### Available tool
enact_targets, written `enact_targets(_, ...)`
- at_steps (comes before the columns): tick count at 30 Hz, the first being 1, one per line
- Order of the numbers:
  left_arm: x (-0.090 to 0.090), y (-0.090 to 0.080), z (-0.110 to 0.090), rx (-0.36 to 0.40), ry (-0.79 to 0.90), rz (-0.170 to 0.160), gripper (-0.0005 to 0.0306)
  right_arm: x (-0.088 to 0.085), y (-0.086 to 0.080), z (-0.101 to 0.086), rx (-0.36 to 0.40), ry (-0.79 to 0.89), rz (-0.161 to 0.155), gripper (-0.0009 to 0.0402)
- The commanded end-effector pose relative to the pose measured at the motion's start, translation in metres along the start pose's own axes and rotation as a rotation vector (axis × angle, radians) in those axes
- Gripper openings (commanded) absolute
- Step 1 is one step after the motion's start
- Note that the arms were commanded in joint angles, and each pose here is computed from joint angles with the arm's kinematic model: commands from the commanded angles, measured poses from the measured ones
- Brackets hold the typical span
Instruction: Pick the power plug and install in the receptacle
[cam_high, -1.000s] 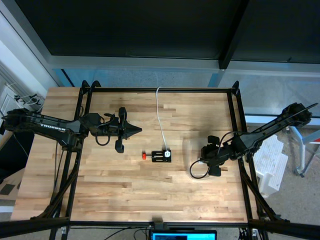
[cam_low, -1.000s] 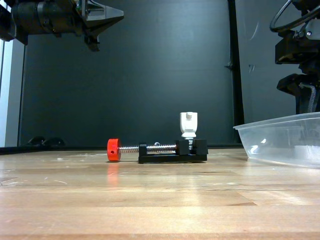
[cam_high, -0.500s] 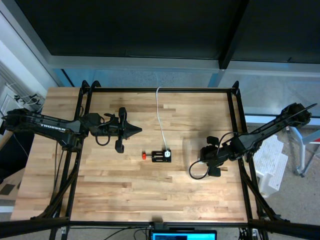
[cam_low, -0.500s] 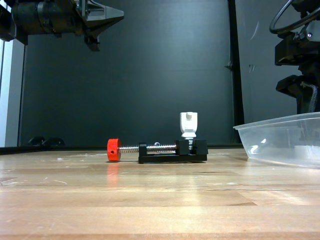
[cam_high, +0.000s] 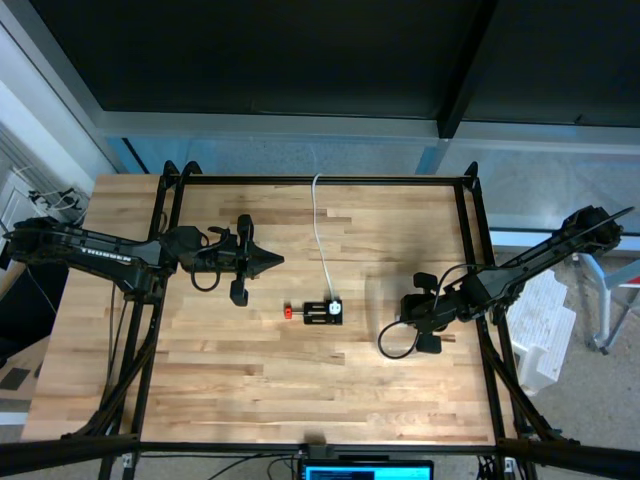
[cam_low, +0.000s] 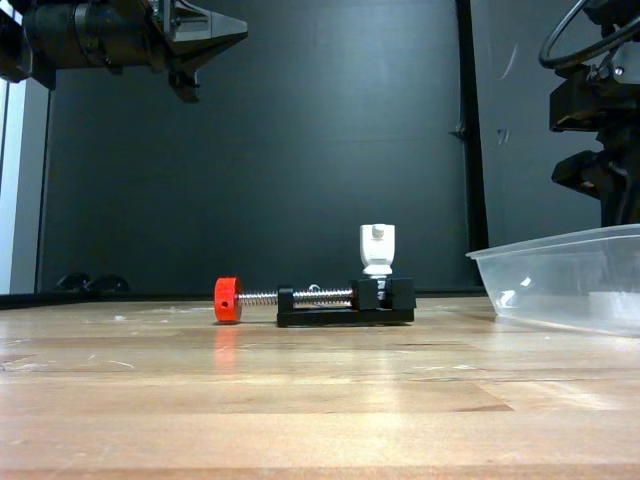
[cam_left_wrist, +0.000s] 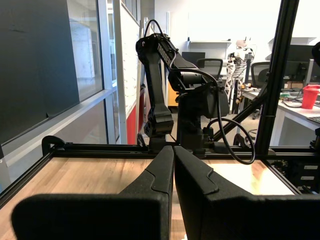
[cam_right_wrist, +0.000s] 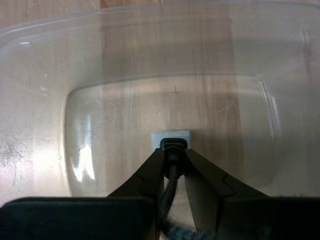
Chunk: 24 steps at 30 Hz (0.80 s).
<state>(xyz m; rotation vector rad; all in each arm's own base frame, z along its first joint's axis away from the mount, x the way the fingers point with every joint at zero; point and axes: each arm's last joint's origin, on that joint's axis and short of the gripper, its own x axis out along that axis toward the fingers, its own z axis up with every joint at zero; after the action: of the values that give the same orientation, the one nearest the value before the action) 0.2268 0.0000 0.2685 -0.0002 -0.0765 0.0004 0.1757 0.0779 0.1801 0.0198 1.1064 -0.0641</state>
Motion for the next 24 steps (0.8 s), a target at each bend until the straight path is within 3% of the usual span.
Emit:
enact_targets(1, 0.0, 0.0, 0.0, 0.0, 0.0, 0.0, 0.0, 0.0, 0.0, 0.0, 0.001, 0.0, 0.0, 0.0005)
enact_targets(9, 0.0, 0.0, 0.0, 0.0, 0.0, 0.0, 0.0, -0.002, 0.0, 0.001, 0.003, -0.003, 0.002, 0.0)
enact_targets(24, 0.0, 0.0, 0.0, 0.0, 0.0, 0.0, 0.0, -0.021, 0.001, 0.013, 0.003, -0.005, 0.002, 0.0)
